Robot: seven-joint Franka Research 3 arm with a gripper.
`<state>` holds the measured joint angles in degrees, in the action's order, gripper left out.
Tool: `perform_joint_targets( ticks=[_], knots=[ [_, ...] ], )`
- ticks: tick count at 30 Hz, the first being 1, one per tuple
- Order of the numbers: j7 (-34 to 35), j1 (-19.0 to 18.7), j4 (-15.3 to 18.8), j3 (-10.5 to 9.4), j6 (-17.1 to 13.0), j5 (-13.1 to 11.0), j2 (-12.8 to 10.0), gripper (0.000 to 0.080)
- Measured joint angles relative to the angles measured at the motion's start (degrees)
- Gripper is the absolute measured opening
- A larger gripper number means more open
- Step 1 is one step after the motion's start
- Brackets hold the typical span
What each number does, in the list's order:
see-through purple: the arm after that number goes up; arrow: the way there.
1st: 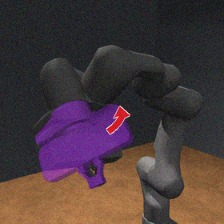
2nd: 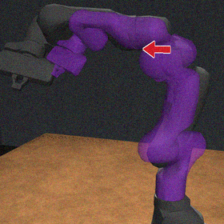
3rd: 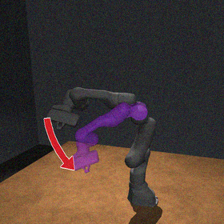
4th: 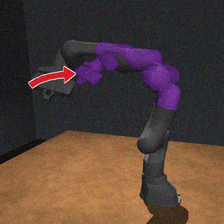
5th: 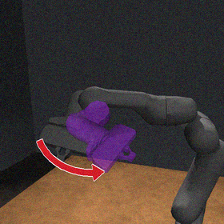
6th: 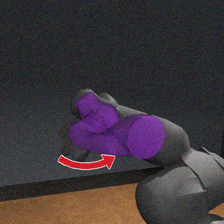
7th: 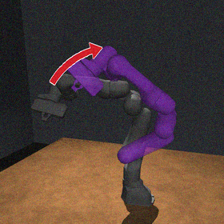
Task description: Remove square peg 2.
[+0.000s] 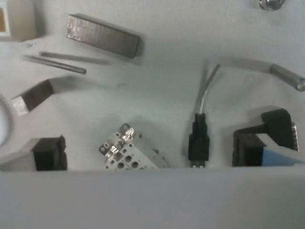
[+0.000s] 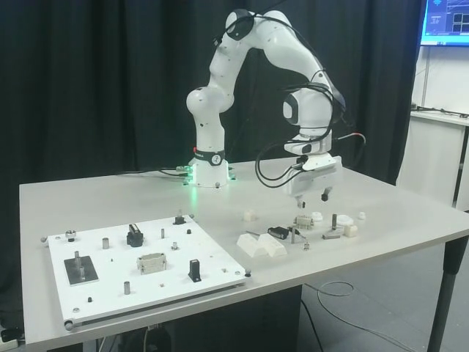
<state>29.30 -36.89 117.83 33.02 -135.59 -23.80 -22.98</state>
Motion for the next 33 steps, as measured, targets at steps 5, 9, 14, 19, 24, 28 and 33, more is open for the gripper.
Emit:
perform_joint_targets(
  ticks=[5,9,14,19,24,28,33],
  knots=[
    [0.26,0.00,-0.04,-0.29,-0.20,0.00,0.00,0.0791],
    [0.41,-0.02,-0.07,-0.35,-0.28,0.00,0.00,0.0791],
    [0.49,-0.02,-0.12,-0.35,-0.33,0.00,0.00,0.0798],
    [0.57,-0.02,-0.12,-0.31,-0.35,0.00,0.00,0.0800],
    [0.57,0.01,-0.12,-0.11,-0.37,0.19,0.01,0.0800],
    [0.57,0.04,-0.12,0.28,-0.50,0.74,0.08,0.0800],
    [0.57,0.12,-0.14,0.94,-0.58,1.53,0.27,0.0800]
  ],
)
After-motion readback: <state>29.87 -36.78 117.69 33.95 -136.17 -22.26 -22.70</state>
